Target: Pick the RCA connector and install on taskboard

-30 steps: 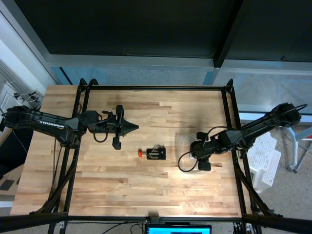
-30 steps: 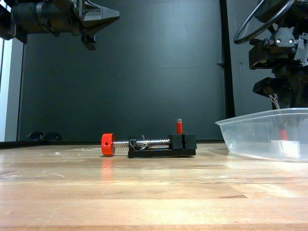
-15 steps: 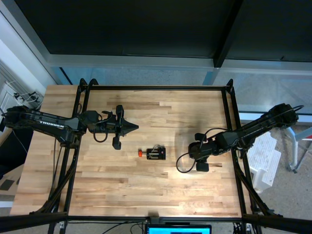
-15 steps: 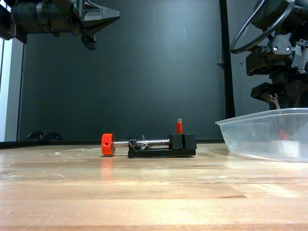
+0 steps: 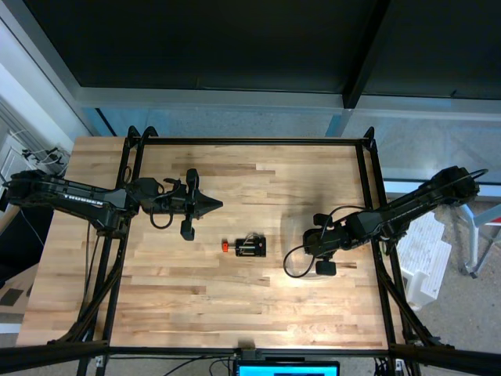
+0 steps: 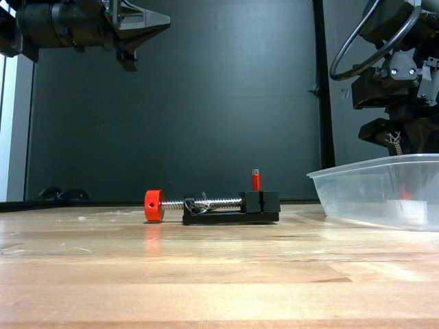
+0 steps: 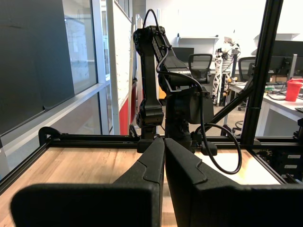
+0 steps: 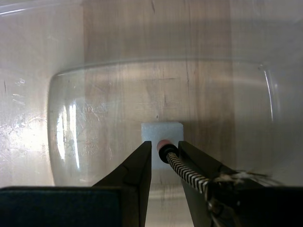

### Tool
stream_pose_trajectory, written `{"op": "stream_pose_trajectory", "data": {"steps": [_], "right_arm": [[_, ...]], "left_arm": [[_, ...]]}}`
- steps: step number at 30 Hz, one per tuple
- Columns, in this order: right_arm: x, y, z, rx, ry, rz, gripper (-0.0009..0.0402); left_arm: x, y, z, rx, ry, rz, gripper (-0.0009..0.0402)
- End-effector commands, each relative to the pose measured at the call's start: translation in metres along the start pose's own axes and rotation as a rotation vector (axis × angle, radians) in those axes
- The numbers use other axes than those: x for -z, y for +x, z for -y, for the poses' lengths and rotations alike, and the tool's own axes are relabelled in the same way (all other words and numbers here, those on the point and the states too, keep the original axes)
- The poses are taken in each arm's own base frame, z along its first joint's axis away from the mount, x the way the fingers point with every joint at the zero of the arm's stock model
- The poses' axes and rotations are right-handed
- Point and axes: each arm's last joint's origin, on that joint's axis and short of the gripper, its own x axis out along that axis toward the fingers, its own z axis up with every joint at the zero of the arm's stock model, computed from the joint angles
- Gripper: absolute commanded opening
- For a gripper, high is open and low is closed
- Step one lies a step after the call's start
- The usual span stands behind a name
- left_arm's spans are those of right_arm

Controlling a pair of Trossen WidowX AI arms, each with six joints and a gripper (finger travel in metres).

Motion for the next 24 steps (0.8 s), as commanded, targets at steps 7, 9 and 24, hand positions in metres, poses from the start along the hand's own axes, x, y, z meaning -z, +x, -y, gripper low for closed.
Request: {"op": "stream_pose_trajectory", "data": {"steps": [7, 9, 24], "right_arm": [[-0.001, -0.0001, -0.0003, -0.004, 0.003, 0.009, 0.0051], [-0.001, -0.0001, -0.0004, -0.004, 0.003, 0.009, 0.0044], [-0.0012, -0.0009, -0.0002, -0.006, 0.003, 0.013, 0.0002]], "left_arm": [[-0.0001, 0.0001, 0.0, 0.0, 0.0, 0.0, 0.0], [-0.0001, 0.0001, 0.0, 0.0, 0.0, 0.0, 0.0], [-0.0001, 0.0001, 0.0, 0.0, 0.0, 0.0, 0.0]]}}
